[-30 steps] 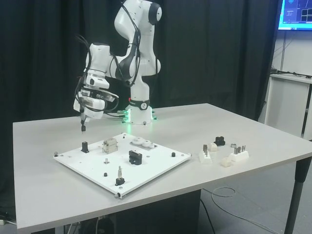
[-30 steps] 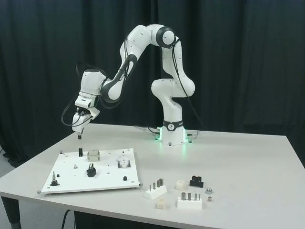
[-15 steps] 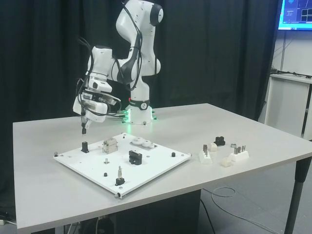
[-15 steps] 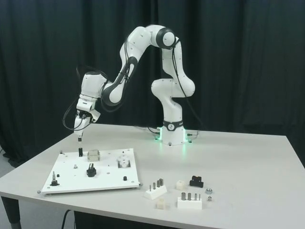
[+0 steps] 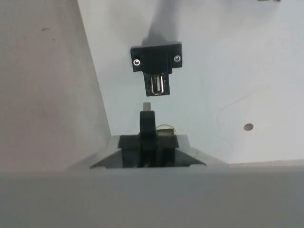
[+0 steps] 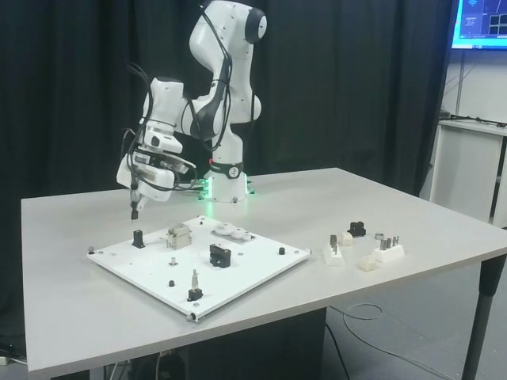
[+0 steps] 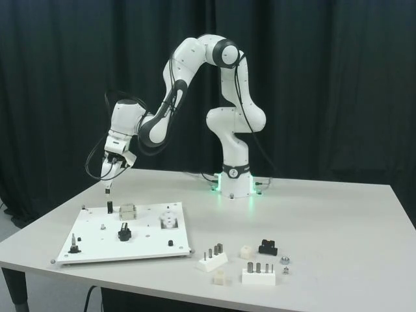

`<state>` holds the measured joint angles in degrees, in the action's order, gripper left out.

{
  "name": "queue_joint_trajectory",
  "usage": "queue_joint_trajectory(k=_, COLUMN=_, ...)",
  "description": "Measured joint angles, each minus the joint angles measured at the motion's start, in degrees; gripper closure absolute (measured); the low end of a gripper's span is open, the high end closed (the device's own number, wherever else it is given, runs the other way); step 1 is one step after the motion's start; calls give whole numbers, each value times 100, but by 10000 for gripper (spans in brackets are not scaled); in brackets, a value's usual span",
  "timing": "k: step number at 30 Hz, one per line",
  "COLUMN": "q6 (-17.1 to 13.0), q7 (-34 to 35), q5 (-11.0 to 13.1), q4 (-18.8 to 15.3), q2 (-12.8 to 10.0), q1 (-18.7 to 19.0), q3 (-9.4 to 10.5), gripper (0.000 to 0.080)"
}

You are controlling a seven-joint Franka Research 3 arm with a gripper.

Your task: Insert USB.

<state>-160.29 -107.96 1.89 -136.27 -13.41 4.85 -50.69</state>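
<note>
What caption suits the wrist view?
Gripper holds the USB plug above the black socket on the white board.

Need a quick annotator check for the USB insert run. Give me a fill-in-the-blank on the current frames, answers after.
1. The pincer holds a black USB ____.
2. The USB socket is fixed to the ____ board.
3. The plug tip is ____ the socket, not yet touching it.
4. The board lies on a ____ table.

Answers: plug; white; above; grey
</note>
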Motion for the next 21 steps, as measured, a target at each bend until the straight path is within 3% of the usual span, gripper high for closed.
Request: queue_joint_trajectory(k=21, q6=-55, q7=-240, q5=7, q4=45, q2=-131, q1=-31, q3=112, gripper=738)
